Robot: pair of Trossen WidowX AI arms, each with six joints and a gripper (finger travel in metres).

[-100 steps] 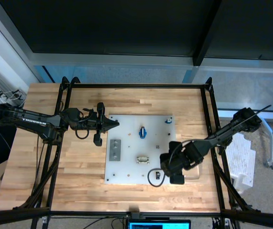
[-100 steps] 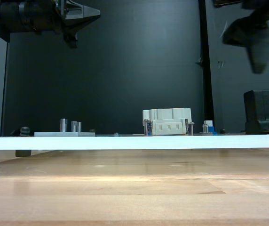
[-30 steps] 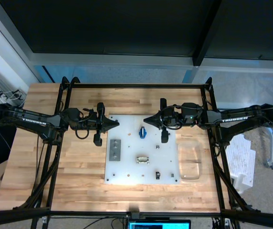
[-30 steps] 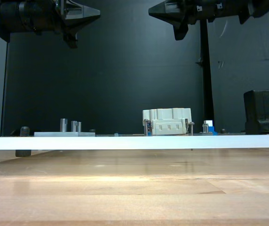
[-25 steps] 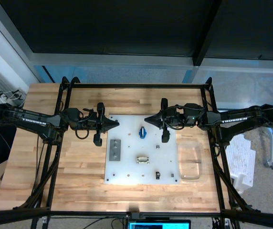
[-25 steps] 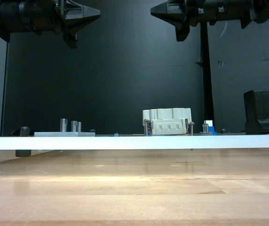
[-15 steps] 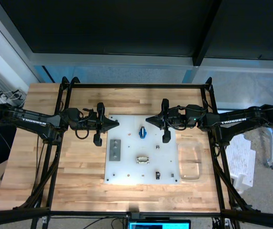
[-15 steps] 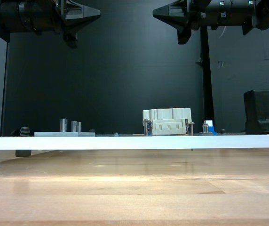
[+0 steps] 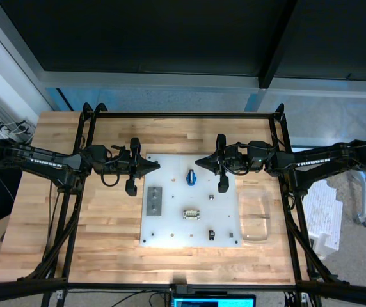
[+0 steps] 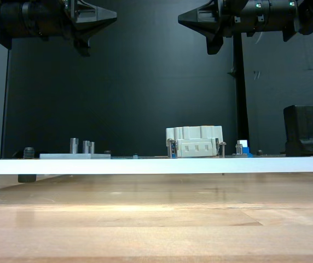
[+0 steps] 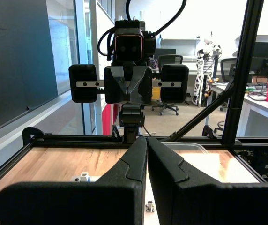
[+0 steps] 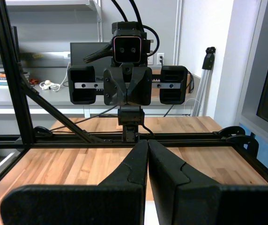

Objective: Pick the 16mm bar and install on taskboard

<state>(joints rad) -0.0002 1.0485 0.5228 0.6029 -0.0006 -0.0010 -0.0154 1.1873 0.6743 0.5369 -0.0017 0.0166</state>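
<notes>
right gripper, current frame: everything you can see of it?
The right gripper is black, hard plastic by the look, with two tapered fingers pressed together into a point and nothing between them. It is held level, pointing toward the left arm, high above the far part of the taskboard. It touches nothing. The left gripper faces it across a gap, likewise shut, above the board's far left corner.
</notes>
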